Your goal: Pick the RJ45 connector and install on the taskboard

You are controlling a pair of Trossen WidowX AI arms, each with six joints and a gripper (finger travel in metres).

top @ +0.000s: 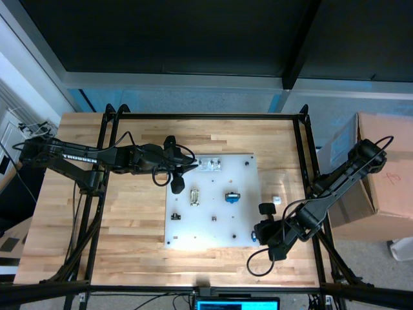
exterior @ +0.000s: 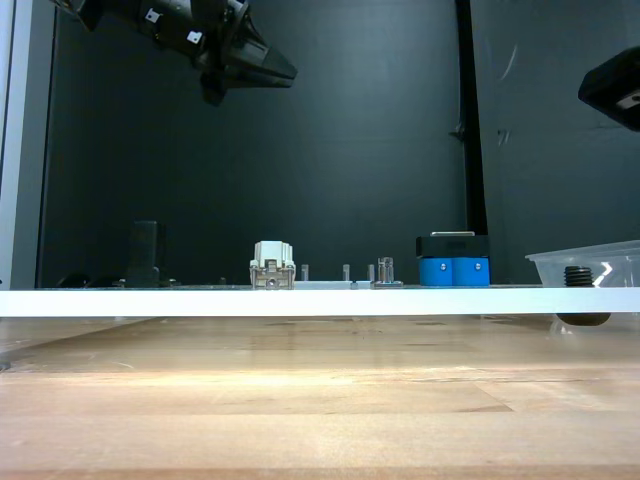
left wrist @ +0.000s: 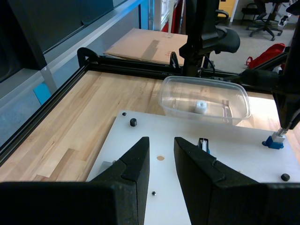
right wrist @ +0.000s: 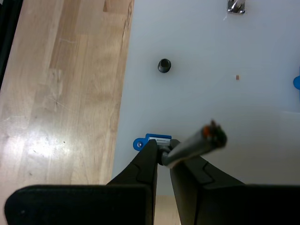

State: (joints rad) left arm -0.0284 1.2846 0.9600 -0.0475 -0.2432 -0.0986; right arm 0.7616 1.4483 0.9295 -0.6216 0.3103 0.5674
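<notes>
The RJ45 connector [right wrist: 164,150] has a short grey cable stub [right wrist: 199,140] sticking up from it. My right gripper [right wrist: 161,153] is shut on it directly over a blue seat [right wrist: 140,142] at the white taskboard's [top: 213,223] near right corner. I cannot tell how deep the connector sits. From the left wrist view the connector [left wrist: 280,135] stands upright on that blue seat [left wrist: 272,142]. From above, the right gripper [top: 257,237] is at the board's edge. My left gripper [left wrist: 161,159] is open, holds nothing, and hovers high above the board's left edge [top: 175,184].
A clear plastic tub [left wrist: 205,99] holding a small white piece [left wrist: 200,107] stands just off the board's right side. On the board are a blue part [top: 232,197], a metal socket [top: 194,197], a clear part [top: 210,165] and small black pegs [right wrist: 164,65]. A black frame [top: 303,148] rings the table.
</notes>
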